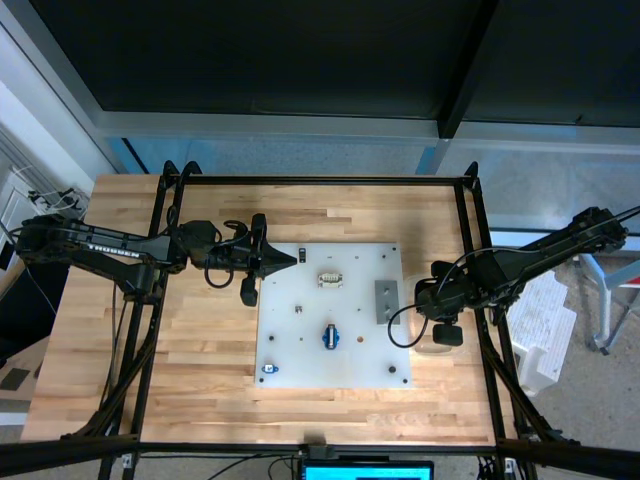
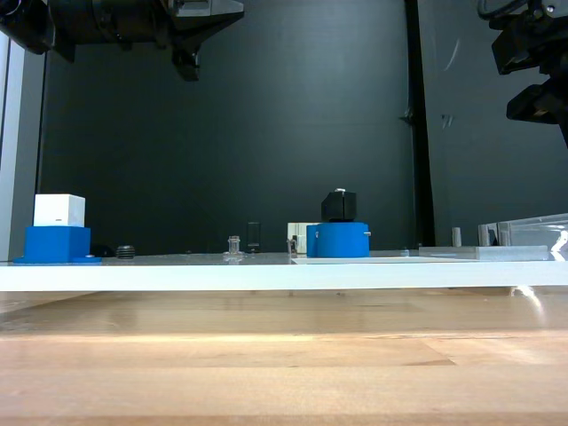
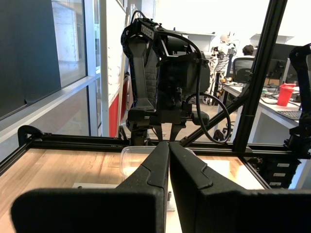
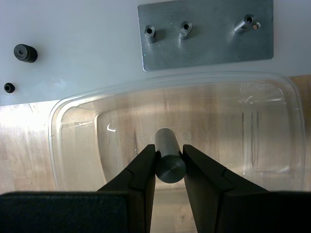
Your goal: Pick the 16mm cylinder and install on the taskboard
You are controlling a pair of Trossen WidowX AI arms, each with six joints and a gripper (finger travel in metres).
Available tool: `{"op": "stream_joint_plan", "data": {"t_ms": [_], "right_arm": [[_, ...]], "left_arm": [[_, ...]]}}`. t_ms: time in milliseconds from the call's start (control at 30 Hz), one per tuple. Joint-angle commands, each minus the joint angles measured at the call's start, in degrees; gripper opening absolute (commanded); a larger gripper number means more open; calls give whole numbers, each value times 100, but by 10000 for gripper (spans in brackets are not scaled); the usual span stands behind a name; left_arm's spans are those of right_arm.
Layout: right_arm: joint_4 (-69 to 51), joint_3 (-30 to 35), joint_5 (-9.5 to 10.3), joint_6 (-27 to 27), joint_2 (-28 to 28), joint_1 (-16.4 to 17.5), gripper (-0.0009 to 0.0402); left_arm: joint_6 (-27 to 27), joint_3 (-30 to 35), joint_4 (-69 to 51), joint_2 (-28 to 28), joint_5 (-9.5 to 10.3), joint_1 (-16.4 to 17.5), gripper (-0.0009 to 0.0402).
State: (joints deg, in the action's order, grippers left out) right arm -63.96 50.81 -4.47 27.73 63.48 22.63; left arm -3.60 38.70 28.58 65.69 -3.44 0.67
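16mm cylinder (image 4: 170, 162) flanks behind right tool (image 4: 168, 151)

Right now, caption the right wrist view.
Right gripper grips 16mm cylinder over clear tray; left gripper shut above left edge of taskboard.

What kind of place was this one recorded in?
Probably a robotics lab: framed wooden table, taskboard, office desks behind. Left claw hangs shut over the taskboard's left edge; right claw grips the 16mm cylinder over the tray.

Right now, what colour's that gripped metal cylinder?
Dark-grey cylinder, right wrist view; right gripper over tray, left gripper parked.
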Motion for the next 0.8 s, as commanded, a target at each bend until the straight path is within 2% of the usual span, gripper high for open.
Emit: {"op": "stream_joint_plan", "data": {"t_ms": [33, 567, 667, 733, 800], "right_arm": [[4, 2, 0, -13, 0, 0, 4], [212, 74, -15, -111, 7, 2, 4], [245, 168, -85, -111, 28, 0, 4], [216, 260, -205, -111, 94, 2, 4], [210, 365, -203, -118, 227, 0, 4]], "left_arm": [[2, 2, 0, 2, 0, 2, 0], [2, 2, 0, 2, 0, 2, 0], [2, 2, 0, 2, 0, 2, 0], [2, 2, 0, 2, 0, 0, 0], [2, 2, 0, 2, 0, 0, 0]]}}
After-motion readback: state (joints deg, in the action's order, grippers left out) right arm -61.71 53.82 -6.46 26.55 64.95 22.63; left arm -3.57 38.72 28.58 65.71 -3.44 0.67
